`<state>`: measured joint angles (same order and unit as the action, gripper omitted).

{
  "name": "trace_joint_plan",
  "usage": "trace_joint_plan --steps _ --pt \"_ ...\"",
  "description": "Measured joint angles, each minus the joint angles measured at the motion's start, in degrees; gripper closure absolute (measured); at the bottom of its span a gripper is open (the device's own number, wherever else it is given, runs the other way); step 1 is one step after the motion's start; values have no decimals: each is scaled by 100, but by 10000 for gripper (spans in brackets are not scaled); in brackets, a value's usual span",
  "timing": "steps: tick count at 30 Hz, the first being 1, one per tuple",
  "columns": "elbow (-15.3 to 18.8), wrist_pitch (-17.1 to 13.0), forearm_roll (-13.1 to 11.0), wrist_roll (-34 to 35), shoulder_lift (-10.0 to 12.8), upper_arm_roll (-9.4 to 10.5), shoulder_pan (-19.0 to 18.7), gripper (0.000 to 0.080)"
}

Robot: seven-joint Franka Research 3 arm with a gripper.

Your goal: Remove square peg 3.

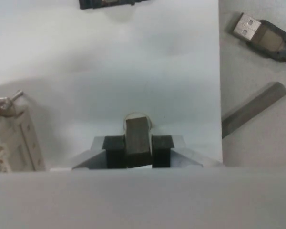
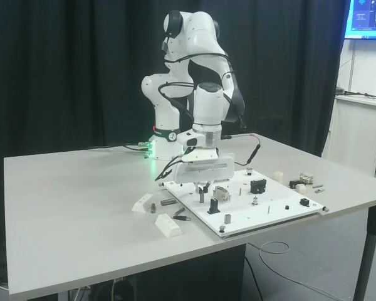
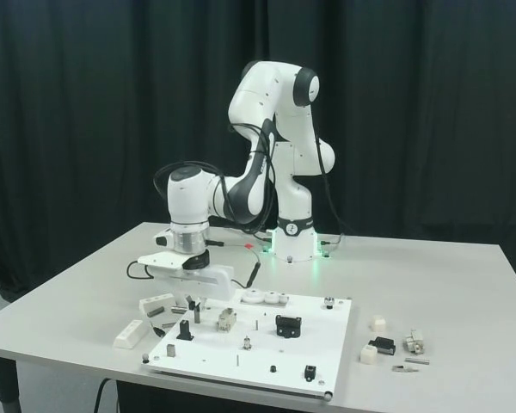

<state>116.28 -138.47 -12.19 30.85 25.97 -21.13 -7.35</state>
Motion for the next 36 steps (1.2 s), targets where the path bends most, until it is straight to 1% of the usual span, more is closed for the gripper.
trace_joint_plan --steps 13,26,32,36 --pt "-49 166 17 0 -81 -29 0 694" --pt "-245 613 266 81 -319 -70 1 696" --pt "-309 733 360 146 -351 -73 1 696" --pt "-318 753 400 164 -360 -77 1 696"
